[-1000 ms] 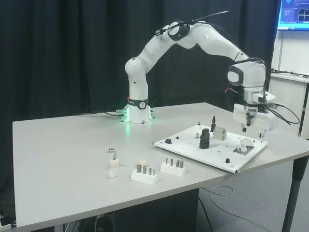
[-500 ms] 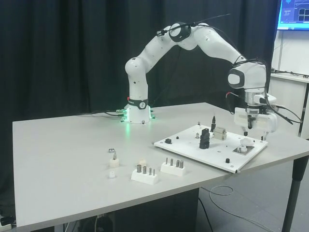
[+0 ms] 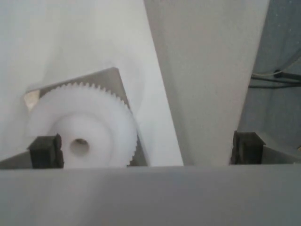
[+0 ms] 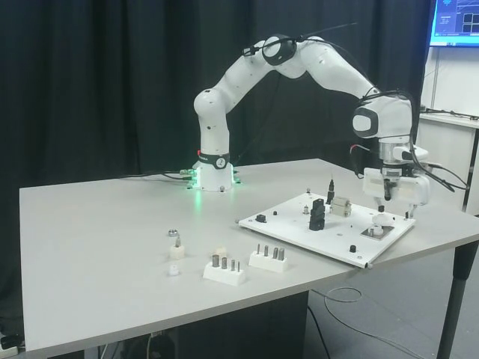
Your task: Insert large gear.
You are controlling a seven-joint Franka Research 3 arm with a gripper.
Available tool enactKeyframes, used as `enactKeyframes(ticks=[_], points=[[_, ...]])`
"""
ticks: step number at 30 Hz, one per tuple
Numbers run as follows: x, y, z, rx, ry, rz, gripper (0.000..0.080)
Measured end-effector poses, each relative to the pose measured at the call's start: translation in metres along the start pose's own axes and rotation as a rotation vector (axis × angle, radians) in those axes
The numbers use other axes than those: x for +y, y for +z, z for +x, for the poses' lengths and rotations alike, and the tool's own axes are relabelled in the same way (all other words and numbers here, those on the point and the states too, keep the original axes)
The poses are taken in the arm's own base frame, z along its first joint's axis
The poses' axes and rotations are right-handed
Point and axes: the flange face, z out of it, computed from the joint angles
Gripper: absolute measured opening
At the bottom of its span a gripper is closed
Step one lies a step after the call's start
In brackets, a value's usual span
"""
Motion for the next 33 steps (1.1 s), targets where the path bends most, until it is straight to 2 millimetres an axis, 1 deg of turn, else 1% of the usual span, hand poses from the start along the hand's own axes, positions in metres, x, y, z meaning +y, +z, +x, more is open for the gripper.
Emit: enactKeyframes(ticks=[8,21,33], points=[[0.003,0.000,0.001,0.007,0.002,-0.016,0.0800],[0.006,0.008,0.004,-0.002,-0.006,-0.029,0.0800],[0.008,0.010,0.005,-0.012,-0.013,-0.038,0.0800]])
